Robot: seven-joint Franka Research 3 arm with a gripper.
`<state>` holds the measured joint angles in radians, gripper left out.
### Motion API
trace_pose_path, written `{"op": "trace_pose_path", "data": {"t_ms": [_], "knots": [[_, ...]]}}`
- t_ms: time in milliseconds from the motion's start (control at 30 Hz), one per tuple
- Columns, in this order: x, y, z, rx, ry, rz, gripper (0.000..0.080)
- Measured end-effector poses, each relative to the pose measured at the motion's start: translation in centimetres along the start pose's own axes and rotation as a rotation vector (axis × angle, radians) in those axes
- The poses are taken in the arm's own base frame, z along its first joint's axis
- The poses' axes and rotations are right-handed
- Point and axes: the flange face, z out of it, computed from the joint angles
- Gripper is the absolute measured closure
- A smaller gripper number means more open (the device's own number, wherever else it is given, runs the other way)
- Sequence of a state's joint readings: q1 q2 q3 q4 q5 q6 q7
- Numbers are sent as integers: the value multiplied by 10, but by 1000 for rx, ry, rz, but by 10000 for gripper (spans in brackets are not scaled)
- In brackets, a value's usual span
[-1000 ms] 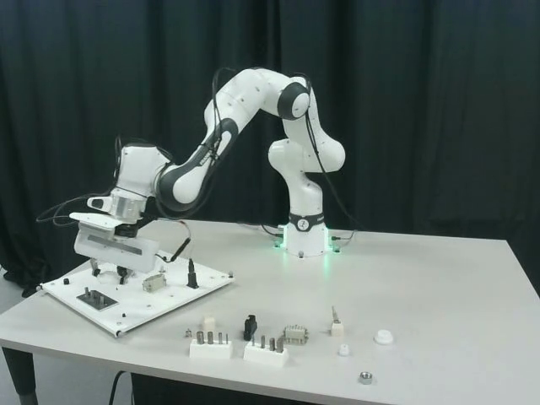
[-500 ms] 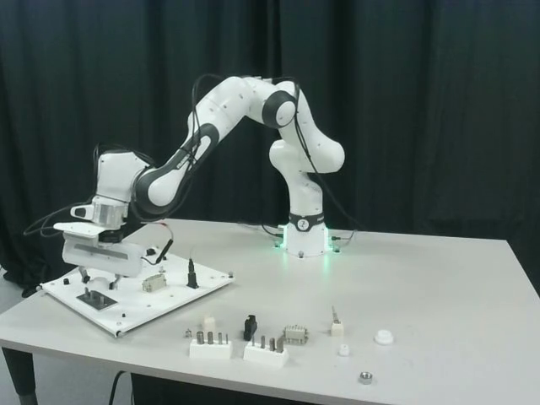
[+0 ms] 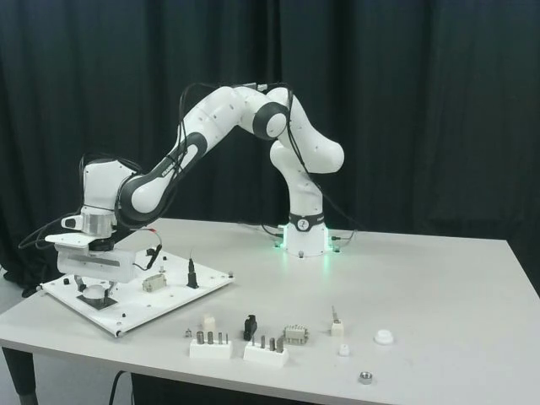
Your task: Insert large gear.
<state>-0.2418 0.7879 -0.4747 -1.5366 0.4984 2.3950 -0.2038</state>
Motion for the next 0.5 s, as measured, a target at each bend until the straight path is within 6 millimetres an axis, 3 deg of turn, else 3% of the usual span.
{"op": "trace_pose_path", "data": {"t_ms": [500], "knots": [[9, 11, 5, 12, -55, 38, 207]]}}
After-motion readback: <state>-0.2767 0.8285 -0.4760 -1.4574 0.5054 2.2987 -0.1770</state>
